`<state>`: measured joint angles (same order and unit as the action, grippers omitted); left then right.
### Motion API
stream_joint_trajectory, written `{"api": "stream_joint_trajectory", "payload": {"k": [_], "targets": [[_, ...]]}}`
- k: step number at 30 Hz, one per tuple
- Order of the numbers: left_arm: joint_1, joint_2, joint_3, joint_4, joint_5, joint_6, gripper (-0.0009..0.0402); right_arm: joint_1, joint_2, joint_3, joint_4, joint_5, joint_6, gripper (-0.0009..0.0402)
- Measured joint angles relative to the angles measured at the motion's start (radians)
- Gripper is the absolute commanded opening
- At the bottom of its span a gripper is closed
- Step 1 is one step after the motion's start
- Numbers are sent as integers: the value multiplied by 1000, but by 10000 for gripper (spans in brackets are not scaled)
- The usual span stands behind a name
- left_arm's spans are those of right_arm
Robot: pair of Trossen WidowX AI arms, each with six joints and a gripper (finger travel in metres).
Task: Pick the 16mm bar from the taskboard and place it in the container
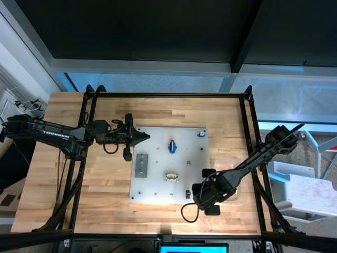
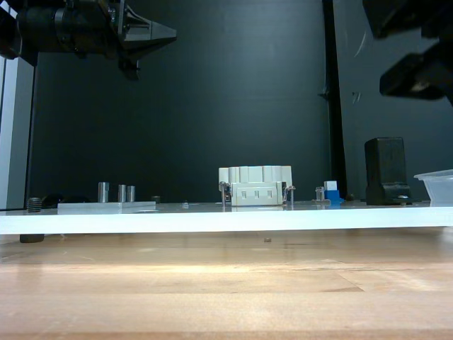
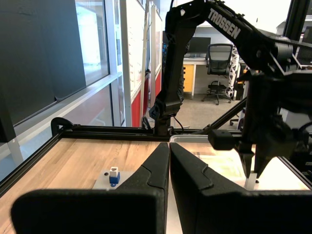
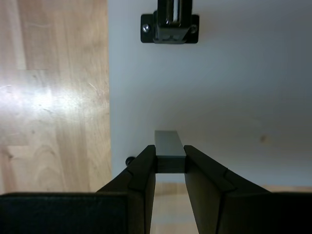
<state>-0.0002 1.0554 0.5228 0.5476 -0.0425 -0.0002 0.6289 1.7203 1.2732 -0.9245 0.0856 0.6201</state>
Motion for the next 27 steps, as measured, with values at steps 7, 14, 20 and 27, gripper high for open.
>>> {"api": "stream_joint_trajectory", "payload": {"k": [7, 14, 20, 27], "targets": [[0, 0, 0, 0, 0, 0, 0, 0, -37, 58, -95, 3, -8, 39], [0, 0, 0, 0, 0, 0, 0, -3, -91, 90, -130, 1, -23, 39], [0, 0, 0, 0, 0, 0, 0, -3, -109, 90, -163, 1, -24, 39], [0, 0, 0, 0, 0, 0, 0, -5, -118, 87, -182, 1, -22, 39]]}}
